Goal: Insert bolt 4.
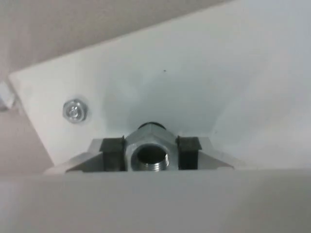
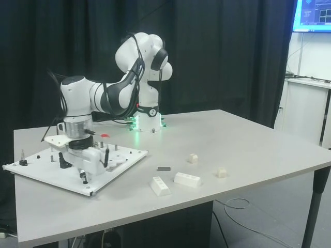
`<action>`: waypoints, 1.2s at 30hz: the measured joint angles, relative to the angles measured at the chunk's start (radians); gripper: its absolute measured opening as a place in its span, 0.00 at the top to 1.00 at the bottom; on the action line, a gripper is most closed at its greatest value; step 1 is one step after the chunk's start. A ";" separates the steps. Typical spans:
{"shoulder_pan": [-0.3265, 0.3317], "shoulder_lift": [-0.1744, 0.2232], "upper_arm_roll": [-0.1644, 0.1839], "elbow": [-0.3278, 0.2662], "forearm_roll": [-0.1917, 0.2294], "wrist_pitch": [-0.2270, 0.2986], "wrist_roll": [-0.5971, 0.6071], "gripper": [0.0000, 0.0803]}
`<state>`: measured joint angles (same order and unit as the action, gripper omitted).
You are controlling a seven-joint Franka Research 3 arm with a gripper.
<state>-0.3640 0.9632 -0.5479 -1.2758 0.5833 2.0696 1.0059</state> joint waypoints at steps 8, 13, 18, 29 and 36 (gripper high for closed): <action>0.000 -0.001 0.000 -0.001 0.002 0.001 0.130 0.72; 0.001 -0.001 0.000 -0.002 0.002 0.005 0.197 0.72; 0.003 0.000 -0.001 -0.004 0.002 0.009 0.275 0.72; 0.018 0.000 -0.012 -0.012 -0.007 0.022 0.455 0.72; 0.033 0.000 -0.024 -0.020 -0.015 0.033 0.578 0.72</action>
<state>-0.3306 0.9633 -0.5714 -1.2959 0.5687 2.1026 1.5841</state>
